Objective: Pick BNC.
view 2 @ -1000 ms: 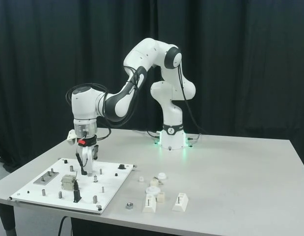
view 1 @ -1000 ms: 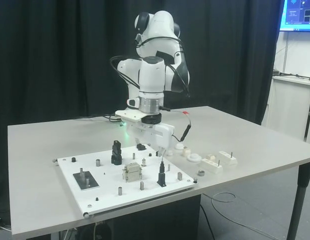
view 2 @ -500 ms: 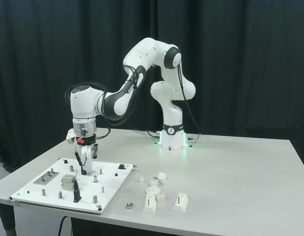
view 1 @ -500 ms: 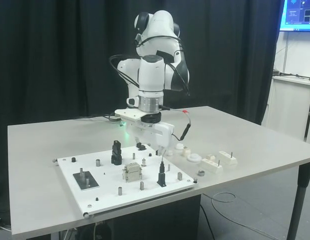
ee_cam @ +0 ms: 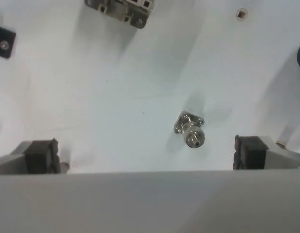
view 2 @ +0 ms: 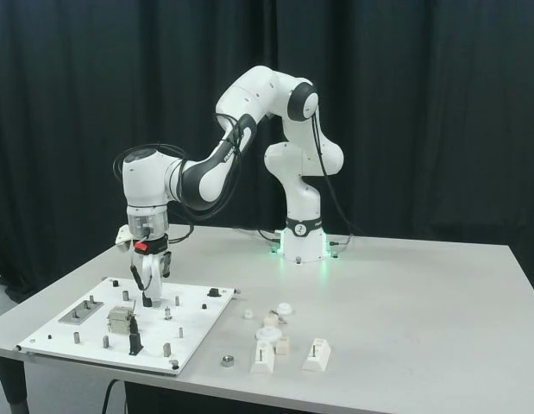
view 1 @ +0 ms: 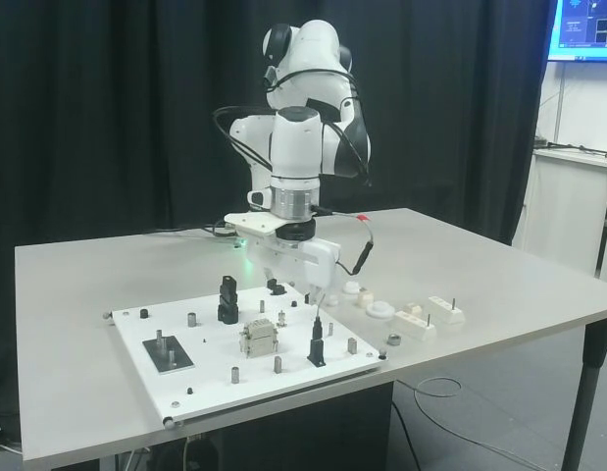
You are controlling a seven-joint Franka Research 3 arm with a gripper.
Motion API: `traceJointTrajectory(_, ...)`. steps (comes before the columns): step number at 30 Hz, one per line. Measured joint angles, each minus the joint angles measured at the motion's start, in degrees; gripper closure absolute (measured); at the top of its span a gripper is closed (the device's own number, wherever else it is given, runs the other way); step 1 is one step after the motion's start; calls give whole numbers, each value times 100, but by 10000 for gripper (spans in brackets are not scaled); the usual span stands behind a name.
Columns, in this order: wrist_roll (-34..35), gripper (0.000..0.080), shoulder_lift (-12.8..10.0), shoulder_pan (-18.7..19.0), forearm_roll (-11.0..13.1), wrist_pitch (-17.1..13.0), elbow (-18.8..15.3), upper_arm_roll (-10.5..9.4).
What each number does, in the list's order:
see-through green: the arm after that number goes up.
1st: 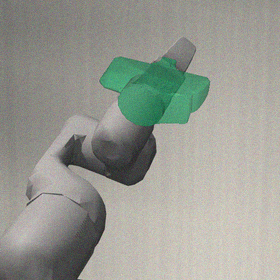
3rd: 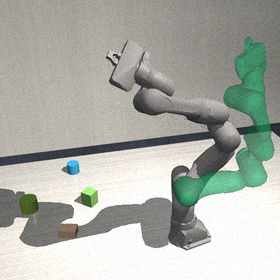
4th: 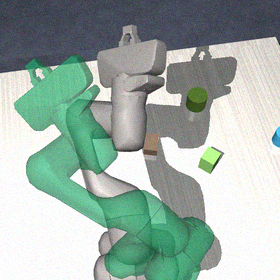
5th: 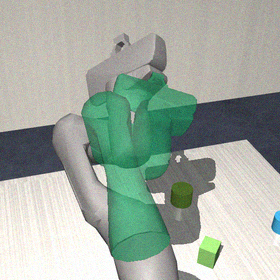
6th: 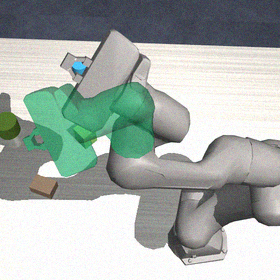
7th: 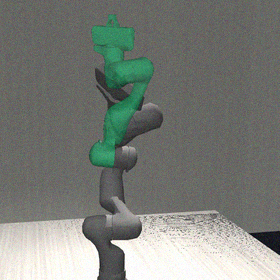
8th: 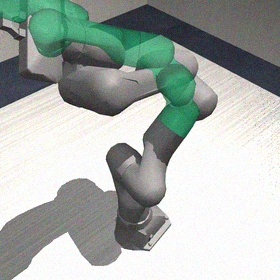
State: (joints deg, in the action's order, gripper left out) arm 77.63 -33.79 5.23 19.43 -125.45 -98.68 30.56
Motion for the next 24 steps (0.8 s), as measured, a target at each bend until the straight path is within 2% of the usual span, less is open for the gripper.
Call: traceJointTrajectory(24, 234, 3, 3, -2, -48, 1, -45, 23)
